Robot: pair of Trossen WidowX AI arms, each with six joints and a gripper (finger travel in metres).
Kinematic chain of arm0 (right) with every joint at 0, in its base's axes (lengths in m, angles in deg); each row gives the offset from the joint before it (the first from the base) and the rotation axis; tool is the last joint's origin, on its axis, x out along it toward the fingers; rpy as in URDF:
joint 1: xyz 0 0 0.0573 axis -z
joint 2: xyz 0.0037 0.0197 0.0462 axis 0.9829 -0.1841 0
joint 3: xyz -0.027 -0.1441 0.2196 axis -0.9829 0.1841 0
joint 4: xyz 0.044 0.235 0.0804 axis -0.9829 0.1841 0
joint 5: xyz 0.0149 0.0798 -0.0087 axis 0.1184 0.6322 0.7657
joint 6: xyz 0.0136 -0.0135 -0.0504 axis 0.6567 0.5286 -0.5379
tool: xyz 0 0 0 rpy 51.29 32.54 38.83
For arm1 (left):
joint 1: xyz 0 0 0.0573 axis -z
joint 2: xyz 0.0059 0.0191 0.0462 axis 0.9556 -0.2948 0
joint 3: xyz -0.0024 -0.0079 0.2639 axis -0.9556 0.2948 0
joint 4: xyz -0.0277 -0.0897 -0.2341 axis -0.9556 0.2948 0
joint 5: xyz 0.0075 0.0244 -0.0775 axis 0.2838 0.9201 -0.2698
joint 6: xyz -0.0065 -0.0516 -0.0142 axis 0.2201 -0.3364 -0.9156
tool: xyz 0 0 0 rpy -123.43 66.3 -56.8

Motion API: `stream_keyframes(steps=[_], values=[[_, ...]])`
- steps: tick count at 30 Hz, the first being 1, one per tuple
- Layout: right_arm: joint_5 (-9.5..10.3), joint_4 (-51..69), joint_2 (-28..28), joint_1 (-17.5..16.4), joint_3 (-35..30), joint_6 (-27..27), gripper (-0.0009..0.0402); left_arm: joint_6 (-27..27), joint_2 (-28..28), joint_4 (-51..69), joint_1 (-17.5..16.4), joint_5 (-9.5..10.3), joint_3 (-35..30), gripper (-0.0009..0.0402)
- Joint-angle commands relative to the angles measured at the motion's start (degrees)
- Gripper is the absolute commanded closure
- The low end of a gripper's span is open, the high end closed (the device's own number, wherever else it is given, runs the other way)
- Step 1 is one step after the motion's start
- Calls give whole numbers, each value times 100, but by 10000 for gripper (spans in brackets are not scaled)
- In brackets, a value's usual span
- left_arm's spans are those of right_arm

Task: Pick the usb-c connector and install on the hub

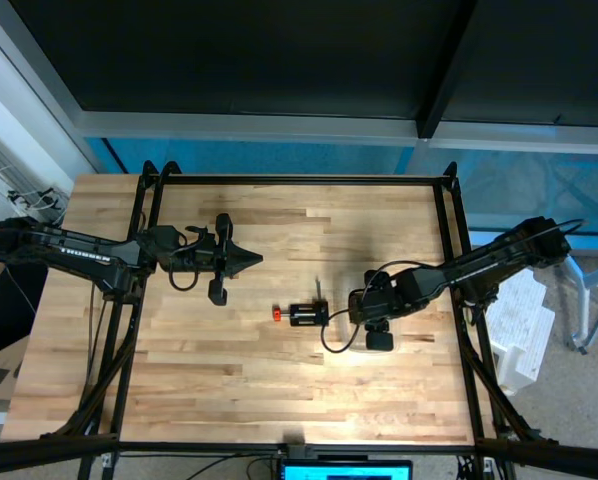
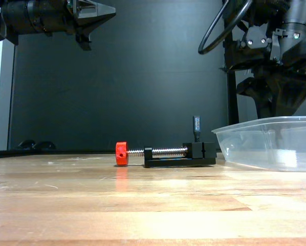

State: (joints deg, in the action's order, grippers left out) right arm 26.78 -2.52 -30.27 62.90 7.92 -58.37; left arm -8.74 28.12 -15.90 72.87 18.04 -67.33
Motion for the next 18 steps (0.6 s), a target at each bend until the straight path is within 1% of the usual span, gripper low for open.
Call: stream_keyframes(steps=[1, 18], values=[[0, -129, -98, 0, 44, -9, 256, 0, 0, 2, 0, 0, -2, 393], [-2, -254, -109, 11, 144, -13, 256, 0, 0, 2, 0, 0, -2, 393]])
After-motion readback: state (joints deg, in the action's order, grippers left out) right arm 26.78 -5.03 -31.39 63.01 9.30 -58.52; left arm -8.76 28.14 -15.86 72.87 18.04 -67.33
